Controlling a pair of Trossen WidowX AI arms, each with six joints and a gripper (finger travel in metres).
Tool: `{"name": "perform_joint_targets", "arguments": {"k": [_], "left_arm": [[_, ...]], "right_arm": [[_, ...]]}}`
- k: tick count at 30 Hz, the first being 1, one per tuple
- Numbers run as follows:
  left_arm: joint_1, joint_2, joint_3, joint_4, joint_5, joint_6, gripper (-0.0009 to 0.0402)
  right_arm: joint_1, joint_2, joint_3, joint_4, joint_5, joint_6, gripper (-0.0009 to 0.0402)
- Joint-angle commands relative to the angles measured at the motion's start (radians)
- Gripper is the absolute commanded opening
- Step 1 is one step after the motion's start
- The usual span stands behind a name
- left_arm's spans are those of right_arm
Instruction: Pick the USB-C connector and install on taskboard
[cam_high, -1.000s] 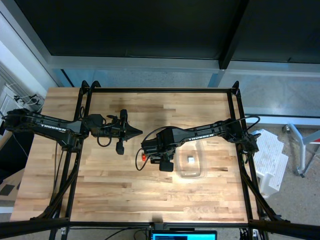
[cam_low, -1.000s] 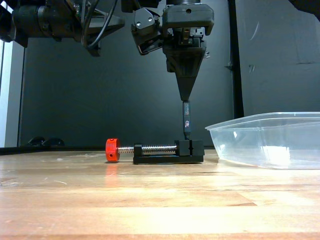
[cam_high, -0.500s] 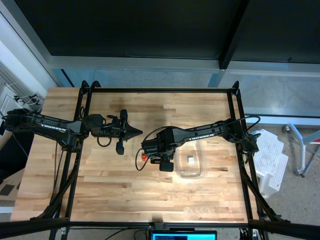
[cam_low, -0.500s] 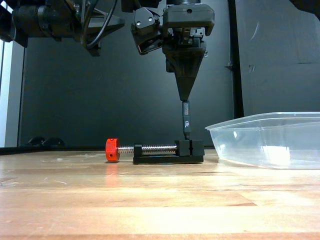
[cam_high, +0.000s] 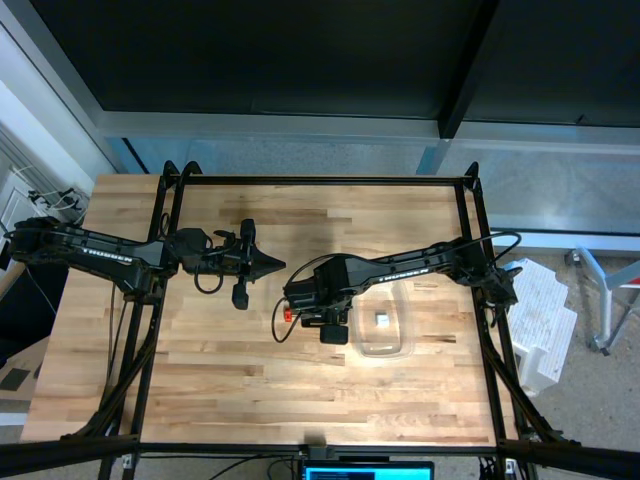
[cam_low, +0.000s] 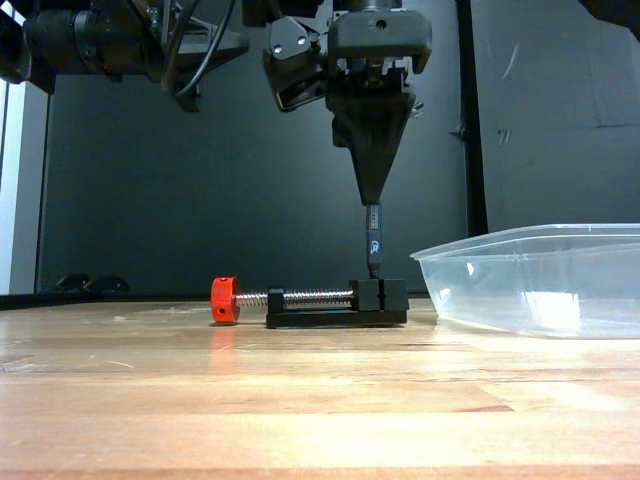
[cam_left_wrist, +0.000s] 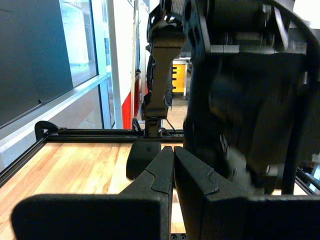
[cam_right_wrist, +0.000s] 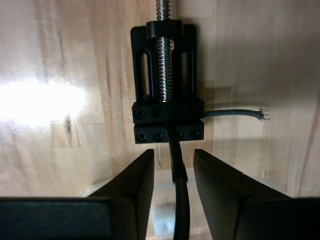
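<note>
The taskboard (cam_low: 335, 305) is a small black clamp with a threaded screw and a red-orange knob (cam_low: 224, 299), lying on the wooden table. The USB-C connector (cam_low: 372, 240) stands upright as a thin dark pin in its clamp end. My right gripper (cam_low: 372, 195) hangs straight above it, tips just over the pin's top. In the right wrist view its fingers (cam_right_wrist: 132, 182) are apart on either side of the connector (cam_right_wrist: 176, 162), with a gap on each side, above the taskboard (cam_right_wrist: 167, 120). My left gripper (cam_high: 275, 264) hovers left of the board, shut and holding nothing.
A clear plastic tray (cam_low: 530, 280) stands just right of the taskboard, holding a small white square piece (cam_high: 381, 318). A short frayed cable end (cam_right_wrist: 235, 113) sticks out beside the clamp. A black frame (cam_high: 320, 181) runs along the table's edges.
My right gripper has risen slightly above the connector, which stays upright in the clamp. The left arm has not moved.
</note>
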Motion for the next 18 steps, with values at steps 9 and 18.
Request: {"name": "perform_joint_targets", "arguments": {"k": [9,18], "left_arm": [[0.0,0.0,0.0,0.001,0.0,0.0,0.0],[0.0,0.0,0.0,0.0,0.0,0.0,0.0]], "right_arm": [[0.0,-0.084,0.004,-0.011,0.001,0.0,0.0173],[0.0,-0.085,0.004,-0.01,0.001,-0.005,0.0176]]}}
